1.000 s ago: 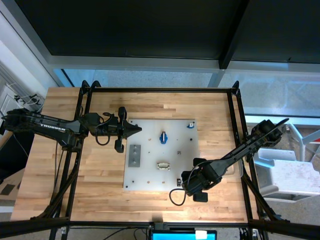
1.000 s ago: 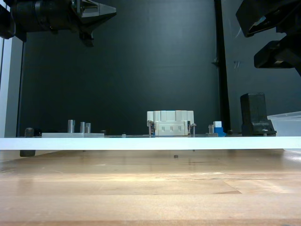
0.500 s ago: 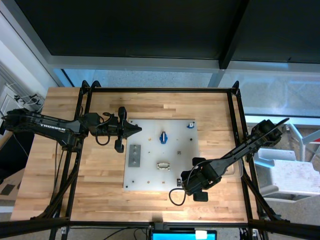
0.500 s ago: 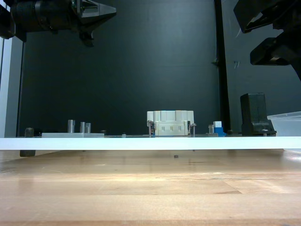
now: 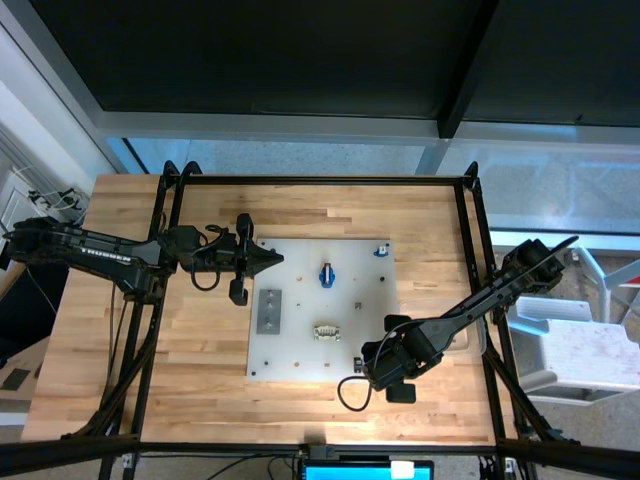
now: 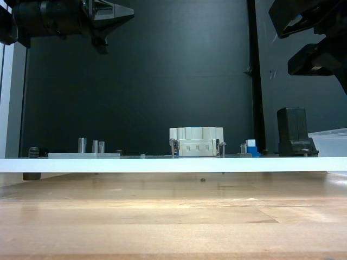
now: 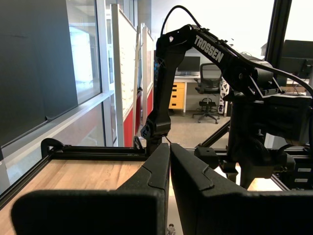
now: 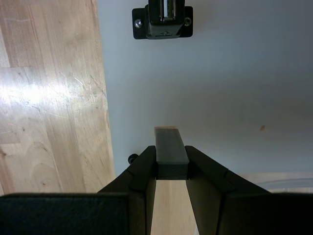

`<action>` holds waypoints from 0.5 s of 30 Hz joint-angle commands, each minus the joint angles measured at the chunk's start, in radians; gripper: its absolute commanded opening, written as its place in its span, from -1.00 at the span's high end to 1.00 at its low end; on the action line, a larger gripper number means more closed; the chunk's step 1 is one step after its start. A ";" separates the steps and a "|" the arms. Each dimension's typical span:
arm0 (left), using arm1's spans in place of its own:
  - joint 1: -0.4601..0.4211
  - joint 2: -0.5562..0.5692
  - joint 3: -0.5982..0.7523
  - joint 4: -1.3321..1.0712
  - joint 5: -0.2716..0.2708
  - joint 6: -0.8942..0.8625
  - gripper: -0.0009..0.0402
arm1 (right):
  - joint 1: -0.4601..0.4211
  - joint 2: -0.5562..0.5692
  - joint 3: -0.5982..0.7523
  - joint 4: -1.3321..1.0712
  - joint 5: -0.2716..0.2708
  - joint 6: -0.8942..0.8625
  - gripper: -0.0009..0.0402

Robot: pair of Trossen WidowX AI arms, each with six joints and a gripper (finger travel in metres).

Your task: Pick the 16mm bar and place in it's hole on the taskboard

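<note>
Carrying the 16mm bar (image 8: 170, 139) is the step in hand, as I judge it: the pick looks done and the placing is not yet begun. The right gripper (image 5: 385, 370) hangs above the taskboard (image 5: 300, 345) at about its 5 o'clock corner, pointing down, its jaws pinched on the dark bar's two sides. The bar is clear of the board and of any seat, with a black connector block (image 8: 162, 19) just ahead of it on the white plate.

The left gripper (image 5: 276, 258) hovers high over the board's 10 o'clock corner, jaws pressed together on nothing.

The bar's hole probably sits in the grey block (image 5: 270, 309) at the board's 8 o'clock side, where short pegs (image 6: 81, 145) stand, though I cannot tell which opening is meant. The next move would call for a carry across the board toward 9 o'clock. The bar must then be squared over the hole before it is lowered to the wooden surface (image 5: 200, 350) level of the board.
</note>
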 commanded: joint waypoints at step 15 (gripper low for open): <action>0.000 0.000 0.000 0.000 0.000 0.000 0.96 | 0.000 0.001 -0.008 0.005 0.000 0.012 0.96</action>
